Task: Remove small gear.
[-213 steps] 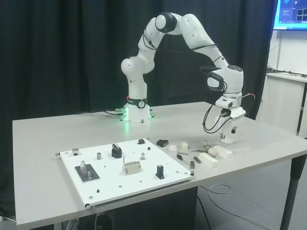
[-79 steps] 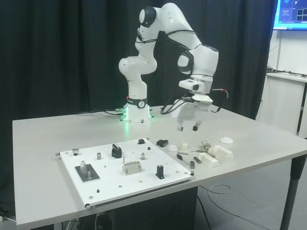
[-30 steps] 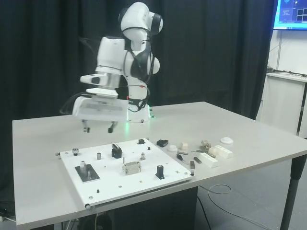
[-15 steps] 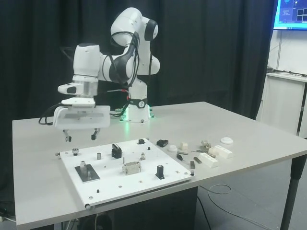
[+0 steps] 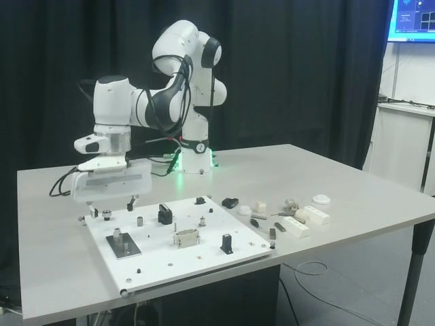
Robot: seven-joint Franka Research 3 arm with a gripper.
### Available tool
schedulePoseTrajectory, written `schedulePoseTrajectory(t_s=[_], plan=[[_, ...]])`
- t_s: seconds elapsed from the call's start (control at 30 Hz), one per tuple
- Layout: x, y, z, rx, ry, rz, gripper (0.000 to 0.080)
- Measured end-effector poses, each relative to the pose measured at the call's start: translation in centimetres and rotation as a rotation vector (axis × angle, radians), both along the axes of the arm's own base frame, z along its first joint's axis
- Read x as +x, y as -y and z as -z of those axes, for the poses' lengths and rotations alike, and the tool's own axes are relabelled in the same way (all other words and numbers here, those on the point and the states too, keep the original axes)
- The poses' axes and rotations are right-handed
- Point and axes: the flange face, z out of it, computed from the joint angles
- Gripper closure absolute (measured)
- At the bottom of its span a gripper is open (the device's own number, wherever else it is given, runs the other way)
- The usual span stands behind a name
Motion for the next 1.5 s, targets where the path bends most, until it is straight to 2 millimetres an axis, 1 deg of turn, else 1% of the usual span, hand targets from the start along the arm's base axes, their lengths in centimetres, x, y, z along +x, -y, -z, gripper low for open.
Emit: schedulePoseTrajectory(t_s=[0.37,0.7,1.03,1.5], plan=[[0.3,0.4,2.1,0.037,-0.023,0.066,0.0003],[0.6,-0.2,3.4,0.079,-0.047,0.076,0.0003],[0.9,-0.7,4.3,0.087,-0.059,0.080,0.0003],[1.1,-0.6,5.0,0.075,-0.058,0.077,0.0003]])
